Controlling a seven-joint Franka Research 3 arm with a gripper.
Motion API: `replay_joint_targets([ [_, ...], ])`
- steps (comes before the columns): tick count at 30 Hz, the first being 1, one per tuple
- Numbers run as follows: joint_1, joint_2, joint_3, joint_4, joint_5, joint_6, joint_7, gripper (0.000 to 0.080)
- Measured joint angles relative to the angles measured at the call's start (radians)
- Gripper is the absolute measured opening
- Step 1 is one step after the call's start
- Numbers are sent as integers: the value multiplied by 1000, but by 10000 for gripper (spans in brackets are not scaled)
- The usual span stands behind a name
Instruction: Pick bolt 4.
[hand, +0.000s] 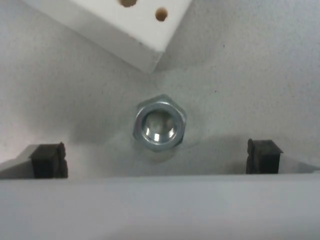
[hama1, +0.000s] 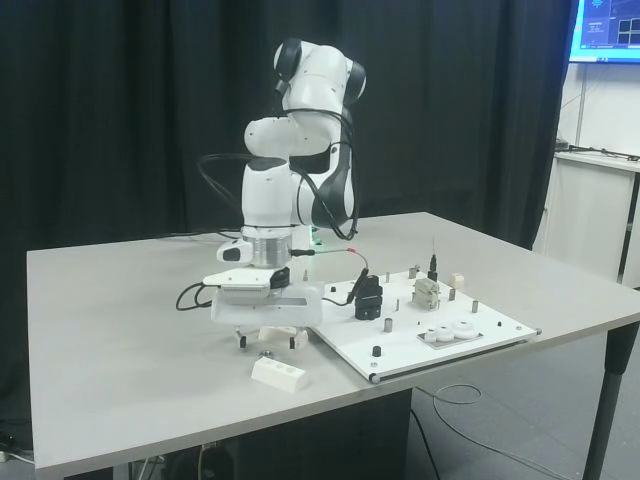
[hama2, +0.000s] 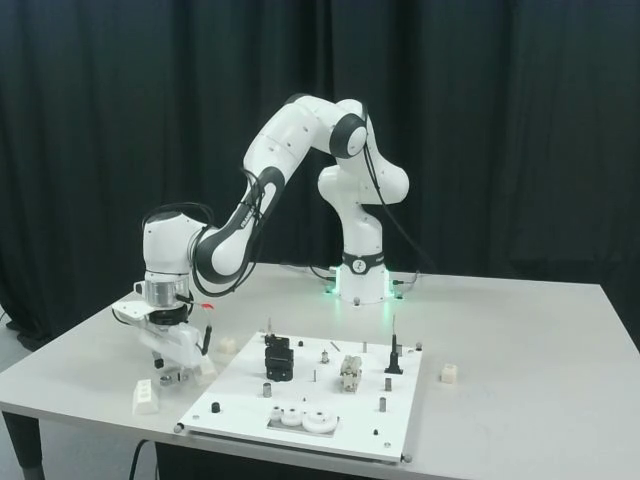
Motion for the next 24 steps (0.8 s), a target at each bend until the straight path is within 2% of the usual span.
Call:
replay_joint_targets([
  [9, 0, 10, 1, 15, 0, -3, -6, 800],
  [24, -2, 51, 2, 55, 0, -14, -6, 800],
])
